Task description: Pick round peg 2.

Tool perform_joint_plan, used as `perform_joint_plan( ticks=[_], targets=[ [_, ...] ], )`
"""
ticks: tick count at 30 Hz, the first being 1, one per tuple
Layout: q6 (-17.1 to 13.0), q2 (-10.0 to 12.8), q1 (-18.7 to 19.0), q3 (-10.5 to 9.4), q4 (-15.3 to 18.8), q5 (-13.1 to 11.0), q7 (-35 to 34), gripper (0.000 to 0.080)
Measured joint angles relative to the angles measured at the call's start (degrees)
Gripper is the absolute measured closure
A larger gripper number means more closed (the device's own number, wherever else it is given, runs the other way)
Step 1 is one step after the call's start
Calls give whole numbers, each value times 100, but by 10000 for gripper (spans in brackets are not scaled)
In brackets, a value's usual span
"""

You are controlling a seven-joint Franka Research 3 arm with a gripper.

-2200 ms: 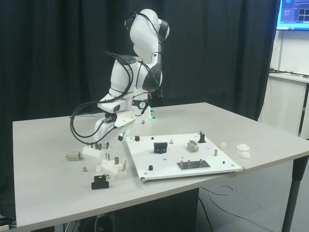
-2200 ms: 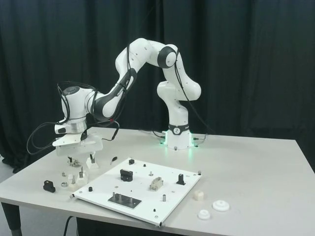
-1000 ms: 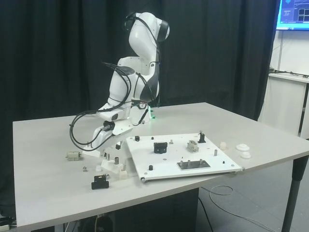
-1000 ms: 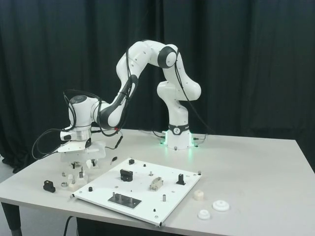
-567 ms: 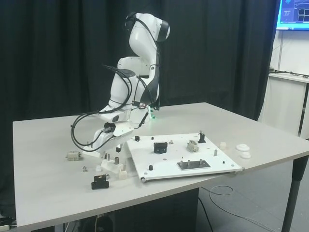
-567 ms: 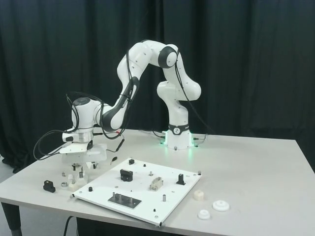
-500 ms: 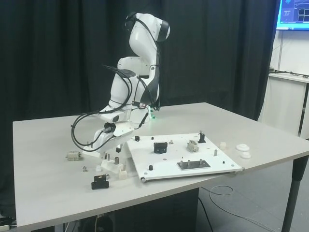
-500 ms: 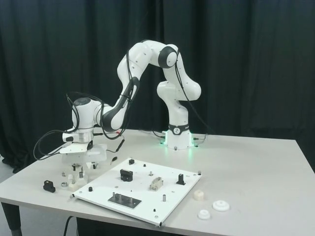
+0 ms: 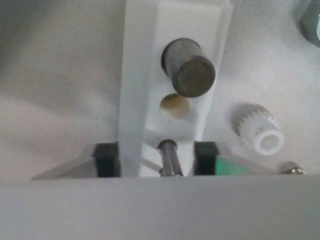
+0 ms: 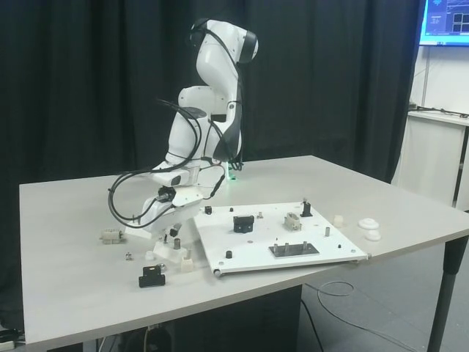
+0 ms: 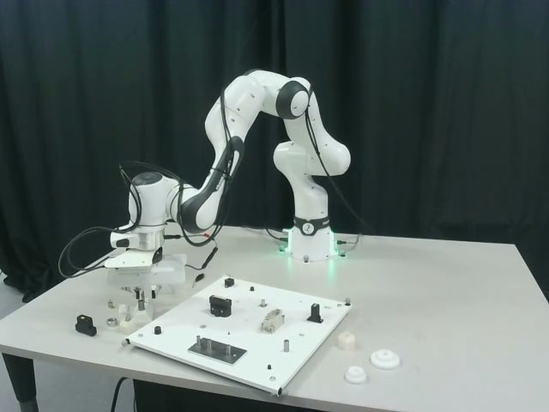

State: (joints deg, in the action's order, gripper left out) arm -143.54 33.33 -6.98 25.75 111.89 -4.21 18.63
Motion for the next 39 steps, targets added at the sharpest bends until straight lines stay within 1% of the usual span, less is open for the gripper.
perform_joint_plan(
  ticks=[3,4,10,20,28,29,39],
  targets=[
    [-87,2,-3,0,30,0,0,396],
    [-116,3,-4,0,40,0,0,556],
    [-214,12,-7,10,64,8,1,556],
    [-291,10,-11,21,61,12,3,556],
    [-285,-91,-11,41,49,17,4,556],
    [-277,-111,-11,43,48,18,4,732],
    [-41,-397,2,65,44,40,23,733]
  ],
)
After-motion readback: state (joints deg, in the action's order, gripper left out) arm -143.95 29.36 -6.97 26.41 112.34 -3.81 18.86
